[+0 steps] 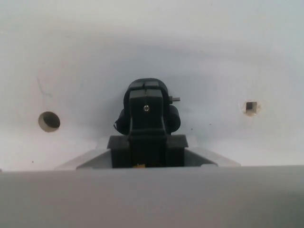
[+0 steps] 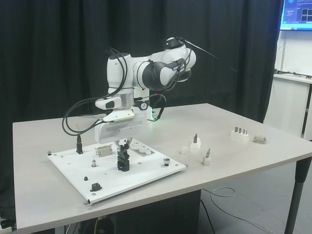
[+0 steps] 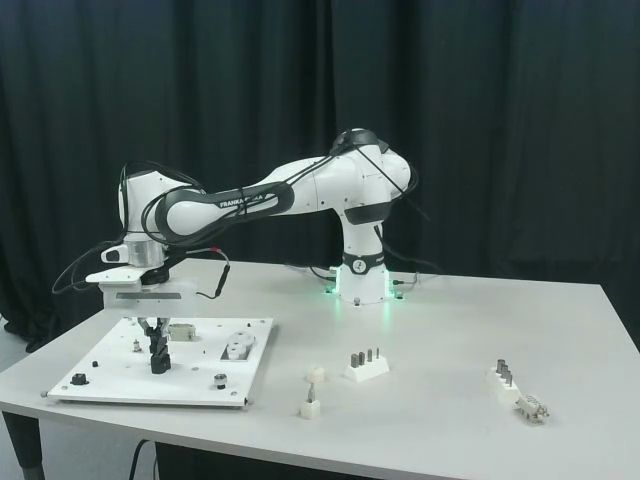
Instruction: Insert D-SUB.
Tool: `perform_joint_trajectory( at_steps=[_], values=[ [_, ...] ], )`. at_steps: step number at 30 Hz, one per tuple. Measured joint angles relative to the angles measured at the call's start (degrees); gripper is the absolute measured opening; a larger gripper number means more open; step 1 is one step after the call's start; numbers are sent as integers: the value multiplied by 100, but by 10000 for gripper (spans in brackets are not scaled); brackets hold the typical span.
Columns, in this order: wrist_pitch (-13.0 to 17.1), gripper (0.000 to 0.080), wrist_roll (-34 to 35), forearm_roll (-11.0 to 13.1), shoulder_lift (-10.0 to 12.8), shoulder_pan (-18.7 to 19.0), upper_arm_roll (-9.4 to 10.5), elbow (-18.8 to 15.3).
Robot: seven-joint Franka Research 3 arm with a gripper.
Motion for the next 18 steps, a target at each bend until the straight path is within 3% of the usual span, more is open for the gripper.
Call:
perform_joint_trajectory(
  at_steps=[18],
  values=[
    [37,147,-35,-3,2,10,30,-2]
  ],
)
